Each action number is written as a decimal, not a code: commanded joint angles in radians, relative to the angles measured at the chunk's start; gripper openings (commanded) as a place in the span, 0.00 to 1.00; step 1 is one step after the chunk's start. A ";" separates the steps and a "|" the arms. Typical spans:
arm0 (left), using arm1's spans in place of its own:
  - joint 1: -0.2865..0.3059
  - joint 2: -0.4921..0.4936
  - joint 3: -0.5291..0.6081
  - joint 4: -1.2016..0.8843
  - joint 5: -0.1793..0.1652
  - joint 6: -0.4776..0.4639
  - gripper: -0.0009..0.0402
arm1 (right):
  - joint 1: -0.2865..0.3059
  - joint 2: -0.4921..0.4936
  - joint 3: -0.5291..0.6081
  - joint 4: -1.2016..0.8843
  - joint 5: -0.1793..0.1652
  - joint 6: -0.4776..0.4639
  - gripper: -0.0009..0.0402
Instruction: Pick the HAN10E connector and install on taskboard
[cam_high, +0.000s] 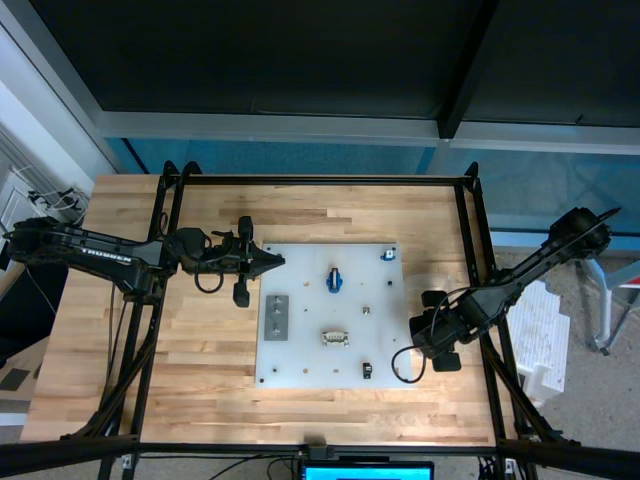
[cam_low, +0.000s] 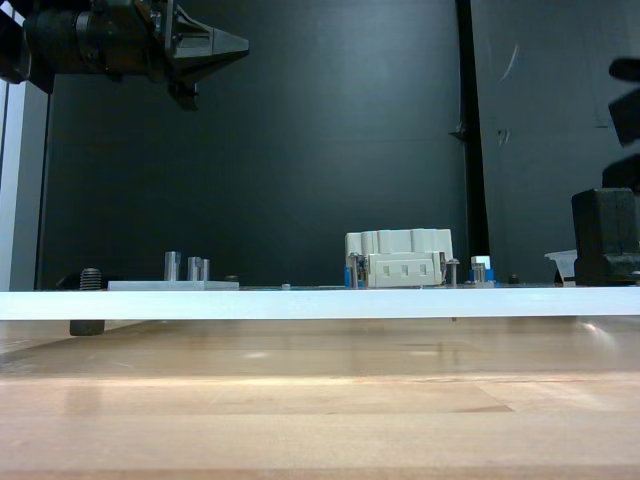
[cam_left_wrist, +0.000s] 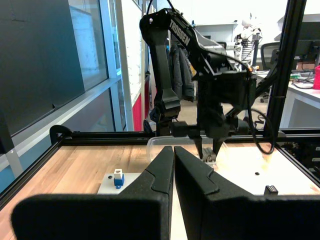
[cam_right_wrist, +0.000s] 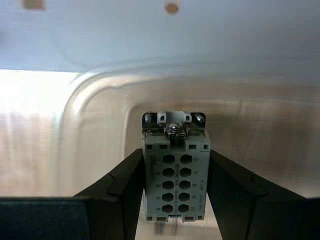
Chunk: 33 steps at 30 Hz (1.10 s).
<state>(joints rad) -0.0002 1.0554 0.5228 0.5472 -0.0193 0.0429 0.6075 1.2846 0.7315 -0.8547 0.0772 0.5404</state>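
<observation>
The HAN10E connector, a grey-beige block with two rows of numbered pin holes and a metal tab at its end, lies in a clear plastic tray. My right gripper points down into that tray, just right of the taskboard, with its black fingers pressed against both long sides of the connector. My left gripper hangs shut and empty high above the board's far left edge, its tips together in the left wrist view.
The white board carries a grey metal block, a blue knob, a beige housing and a small black part. A black frame rings the wooden table.
</observation>
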 joint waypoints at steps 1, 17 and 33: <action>0.000 0.000 0.000 0.000 0.000 0.000 0.02 | 0.000 -0.016 0.053 -0.080 0.001 -0.001 0.08; 0.000 0.000 0.000 0.000 0.000 0.000 0.02 | -0.001 -0.035 0.250 -0.309 0.001 -0.002 0.08; 0.000 0.000 0.000 0.000 0.000 0.000 0.02 | -0.120 0.129 0.407 -0.309 0.001 -0.069 0.08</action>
<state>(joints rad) -0.0002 1.0554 0.5228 0.5472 -0.0193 0.0429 0.4999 1.3838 1.1126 -1.1641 0.0784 0.4805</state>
